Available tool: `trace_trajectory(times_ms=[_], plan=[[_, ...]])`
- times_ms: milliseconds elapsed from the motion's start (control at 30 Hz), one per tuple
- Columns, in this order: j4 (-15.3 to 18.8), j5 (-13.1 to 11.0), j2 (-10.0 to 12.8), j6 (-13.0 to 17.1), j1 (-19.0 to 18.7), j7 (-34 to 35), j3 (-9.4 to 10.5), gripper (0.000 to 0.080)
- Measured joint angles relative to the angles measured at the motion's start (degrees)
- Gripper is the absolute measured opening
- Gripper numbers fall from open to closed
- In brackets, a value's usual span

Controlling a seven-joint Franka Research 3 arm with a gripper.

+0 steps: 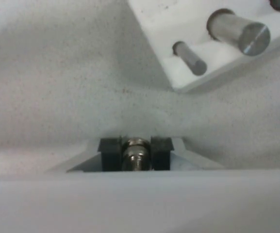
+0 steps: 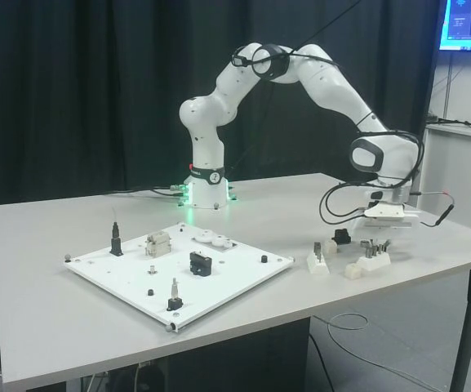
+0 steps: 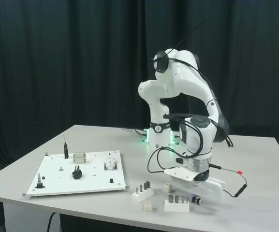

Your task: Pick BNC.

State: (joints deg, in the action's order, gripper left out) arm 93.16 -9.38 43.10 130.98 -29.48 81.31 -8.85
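In the wrist view, the BNC [image 1: 136, 154] sits directly between the two black fingers [image 1: 109, 154] of the claw [image 1: 136, 155]. The fingers press on both sides of the metal connector, so the claw is closed narrowly around it and holds it (I cannot tell if the connector is lifted or touches the table). Just beyond the claw lies the grey table [image 1: 57, 87], and further away a white block [image 1: 178, 29] with two metal pins, a thin pin [image 1: 190, 58] and a thick pin [image 1: 238, 31].

In the first room view, the nearest thing is the white board [image 2: 235, 273] with small parts on it, at the front of the table. Behind it, toward the table's other end, stand small white blocks with pins [image 2: 317, 260], and the claw [image 2: 386, 222] hangs low just behind them, near the table surface. The BNC itself is too small to see there.

In the second room view, the pin blocks [image 3: 142, 193] stand in front, the claw [image 3: 196, 197] is low just beside them, and the white arm [image 3: 192, 96] bends down from its base [image 3: 159, 135] at the far edge, where a green light shines.
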Motion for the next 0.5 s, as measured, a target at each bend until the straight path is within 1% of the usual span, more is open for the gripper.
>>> trace_trajectory(times_ms=[200, 500], plan=[[-0.25, 0.0, -0.89, -0.8, 0.0, -1.31, 0.0, 0.0124], [-0.58, 0.0, -3.29, -2.83, 0.0, -2.39, -0.14, 0.0124]])
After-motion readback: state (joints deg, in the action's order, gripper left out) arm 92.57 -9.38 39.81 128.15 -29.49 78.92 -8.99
